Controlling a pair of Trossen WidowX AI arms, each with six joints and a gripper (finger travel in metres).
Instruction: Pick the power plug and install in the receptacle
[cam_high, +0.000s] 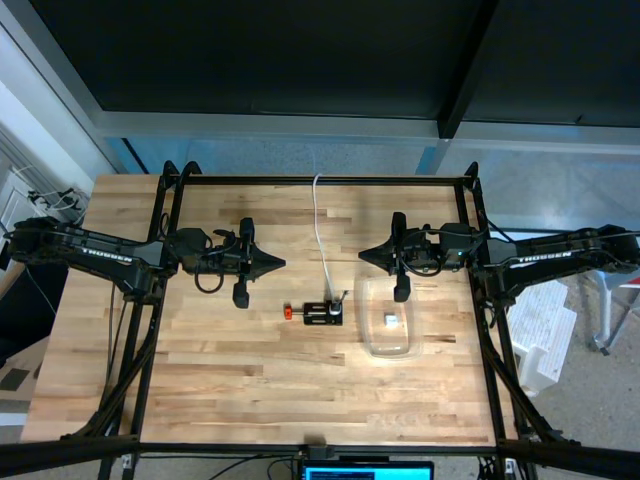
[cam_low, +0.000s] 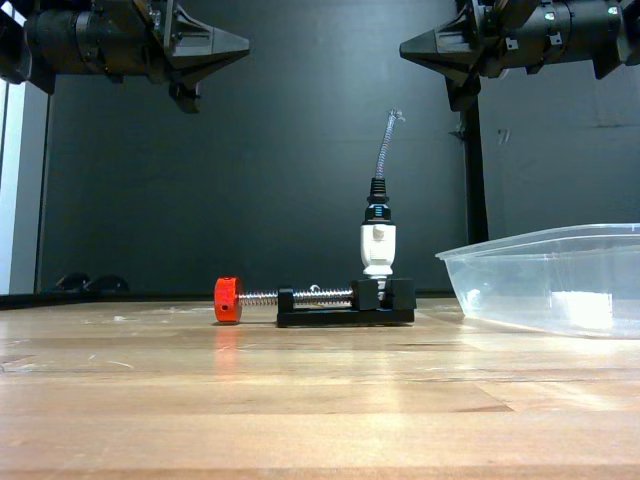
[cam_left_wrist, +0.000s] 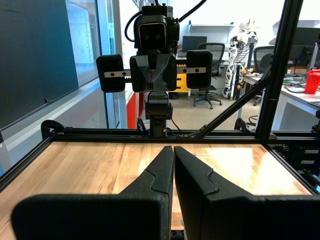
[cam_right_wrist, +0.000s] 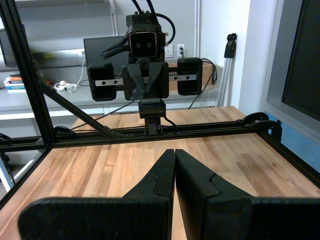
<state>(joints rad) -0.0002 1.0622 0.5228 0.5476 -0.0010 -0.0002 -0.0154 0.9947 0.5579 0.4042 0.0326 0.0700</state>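
The receptacle (cam_high: 322, 312) is a black block fixture with a red knob (cam_low: 227, 300), lying mid-table, its white socket face (cam_low: 378, 248) pointing up. A long white cord (cam_high: 321, 230) runs from it to the far edge. The dark power plug (cam_low: 377, 205) stands upright on the white socket and looks seated in it, its thin grey stem (cam_low: 384, 150) rising above. My left gripper (cam_high: 277, 264) hovers high to the left of the fixture, shut and empty. My right gripper (cam_high: 365, 254) hovers high to the right, also shut and empty. Each wrist view shows shut fingertips (cam_left_wrist: 167, 152) (cam_right_wrist: 167, 155) and the opposite arm.
A clear plastic tray (cam_high: 372, 340) sits right of the fixture, under the right gripper, with a small white cube (cam_high: 391, 320) inside. A black metal frame (cam_high: 320, 181) runs around the table's edges.
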